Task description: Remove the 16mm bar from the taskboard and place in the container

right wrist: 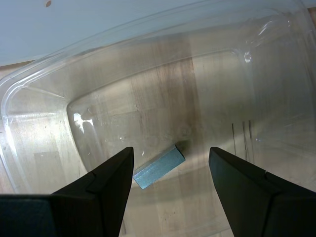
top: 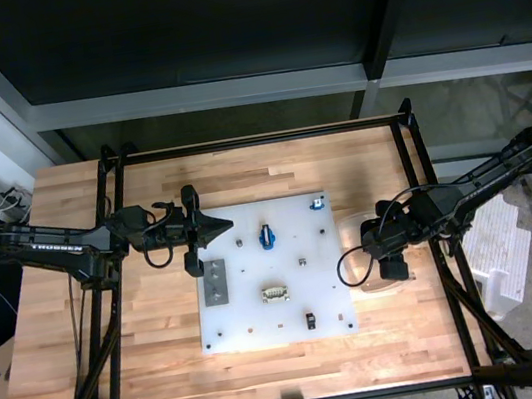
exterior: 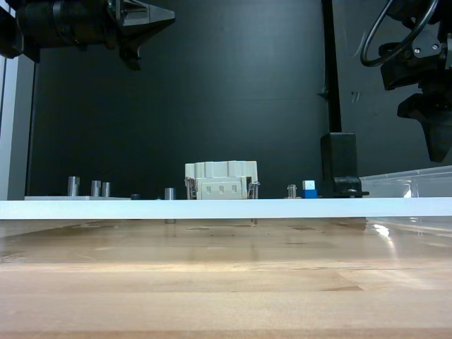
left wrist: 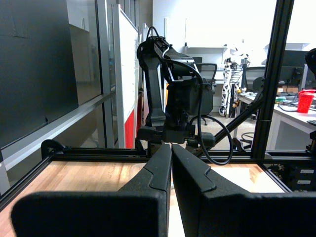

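Right gripper (top: 394, 268) hangs above the container (right wrist: 39, 98), jaws wide apart, holding nothing; bar (right wrist: 159, 169), a small grey-blue block, lies flat on the container floor, below the gap between the jaws and touching neither; container sits on the worktop (top: 173, 376) just beside the right edge of the taskboard (top: 305, 284); left gripper (left wrist: 171, 148) is raised well above the board's far-left corner, pointing toward the right arm, jaws closed together with nothing between them; beige connector (exterior: 220, 181) stands on the board
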### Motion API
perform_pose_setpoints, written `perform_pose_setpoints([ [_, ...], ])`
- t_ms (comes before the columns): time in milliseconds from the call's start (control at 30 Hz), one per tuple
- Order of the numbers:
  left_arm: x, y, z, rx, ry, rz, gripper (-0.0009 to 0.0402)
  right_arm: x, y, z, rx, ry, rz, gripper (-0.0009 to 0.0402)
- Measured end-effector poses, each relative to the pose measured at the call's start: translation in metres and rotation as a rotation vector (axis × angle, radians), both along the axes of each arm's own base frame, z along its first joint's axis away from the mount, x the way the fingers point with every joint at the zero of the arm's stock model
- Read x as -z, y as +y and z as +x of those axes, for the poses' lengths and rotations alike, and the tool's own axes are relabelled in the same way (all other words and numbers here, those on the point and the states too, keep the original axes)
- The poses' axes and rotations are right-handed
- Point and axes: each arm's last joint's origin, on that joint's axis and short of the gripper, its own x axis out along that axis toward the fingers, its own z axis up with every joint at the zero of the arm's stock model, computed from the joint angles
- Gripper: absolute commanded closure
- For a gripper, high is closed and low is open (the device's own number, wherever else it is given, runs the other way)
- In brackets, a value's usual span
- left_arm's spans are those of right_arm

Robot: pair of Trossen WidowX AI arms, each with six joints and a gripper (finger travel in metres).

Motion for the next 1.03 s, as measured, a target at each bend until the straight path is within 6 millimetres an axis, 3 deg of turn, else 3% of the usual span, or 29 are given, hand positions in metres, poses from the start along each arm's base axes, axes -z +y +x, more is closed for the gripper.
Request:
perform_pose_setpoints([
  [167,0.0,0.0,0.0,0.0,0.0,0.0,0.0393,-0.004,-0.001,-0.001,-0.017,-0.046,-0.017,0.0207],
  [533,0.0,0.0,0.0,0.0,0.0,0.0,0.0393,-0.051,-0.023,-0.002,-0.036,-0.513,0.037,0.0278],
  [1033,0.0,0.0,0.0,0.0,0.0,0.0,0.0393,-0.096,-0.045,0.022,-0.143,-1.083,-0.065,0.039],
])
